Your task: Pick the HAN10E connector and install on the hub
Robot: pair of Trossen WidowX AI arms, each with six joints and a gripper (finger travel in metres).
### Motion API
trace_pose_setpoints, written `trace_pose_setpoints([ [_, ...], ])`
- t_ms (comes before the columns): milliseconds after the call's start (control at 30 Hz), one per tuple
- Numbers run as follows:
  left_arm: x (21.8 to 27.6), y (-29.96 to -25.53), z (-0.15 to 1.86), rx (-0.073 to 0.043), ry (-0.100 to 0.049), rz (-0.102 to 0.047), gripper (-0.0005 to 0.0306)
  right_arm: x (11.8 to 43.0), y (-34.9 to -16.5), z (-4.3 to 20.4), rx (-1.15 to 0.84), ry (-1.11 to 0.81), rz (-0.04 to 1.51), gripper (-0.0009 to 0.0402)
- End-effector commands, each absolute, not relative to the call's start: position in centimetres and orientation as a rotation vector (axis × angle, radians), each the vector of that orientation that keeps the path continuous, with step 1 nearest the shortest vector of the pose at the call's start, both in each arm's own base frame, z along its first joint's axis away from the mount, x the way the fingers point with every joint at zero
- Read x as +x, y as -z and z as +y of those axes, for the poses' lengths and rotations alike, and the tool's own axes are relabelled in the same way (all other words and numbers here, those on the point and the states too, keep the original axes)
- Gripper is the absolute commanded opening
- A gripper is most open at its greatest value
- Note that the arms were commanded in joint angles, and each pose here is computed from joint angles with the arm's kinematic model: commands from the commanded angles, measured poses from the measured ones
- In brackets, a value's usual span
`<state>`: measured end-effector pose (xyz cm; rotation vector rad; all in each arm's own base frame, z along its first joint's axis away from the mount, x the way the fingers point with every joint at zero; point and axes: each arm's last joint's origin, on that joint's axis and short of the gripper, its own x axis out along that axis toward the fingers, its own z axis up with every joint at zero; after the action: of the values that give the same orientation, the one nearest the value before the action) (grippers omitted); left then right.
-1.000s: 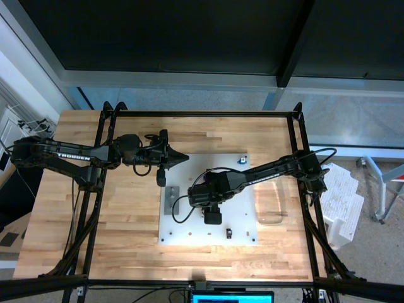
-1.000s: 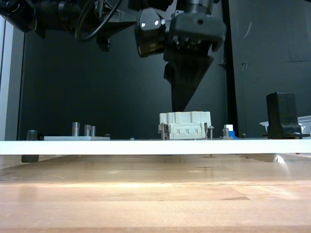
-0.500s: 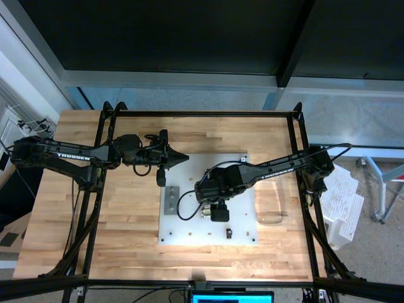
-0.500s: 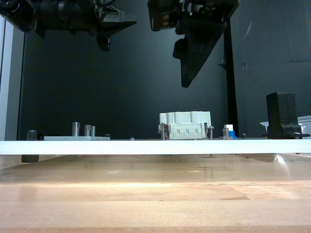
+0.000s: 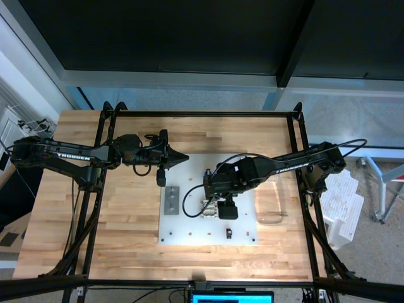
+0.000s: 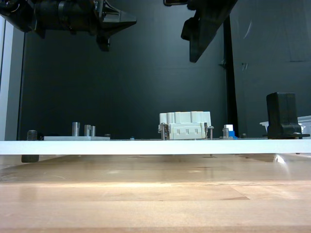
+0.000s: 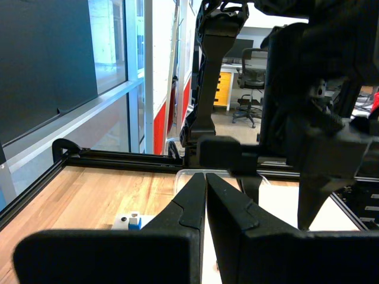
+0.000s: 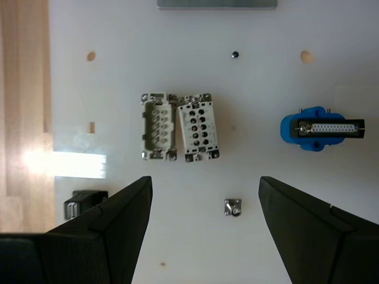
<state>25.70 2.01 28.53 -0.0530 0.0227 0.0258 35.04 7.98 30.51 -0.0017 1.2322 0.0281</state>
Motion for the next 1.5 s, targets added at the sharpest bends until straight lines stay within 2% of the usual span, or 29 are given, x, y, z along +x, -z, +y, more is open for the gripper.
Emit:
trace_pose_setpoints([
  [33,25.70,-28.55,2.02,-0.053,-0.026,0.022,0.0000,34.55,-30.81,8.15,-0.006,-0.035,1.244,0.0252],
  [1500,25.70,-28.55,2.02,-0.053,-0.026,0.022,0.0000,34.37,-30.86,8.21,-0.015,-0.031,1.250,0.0252],
])
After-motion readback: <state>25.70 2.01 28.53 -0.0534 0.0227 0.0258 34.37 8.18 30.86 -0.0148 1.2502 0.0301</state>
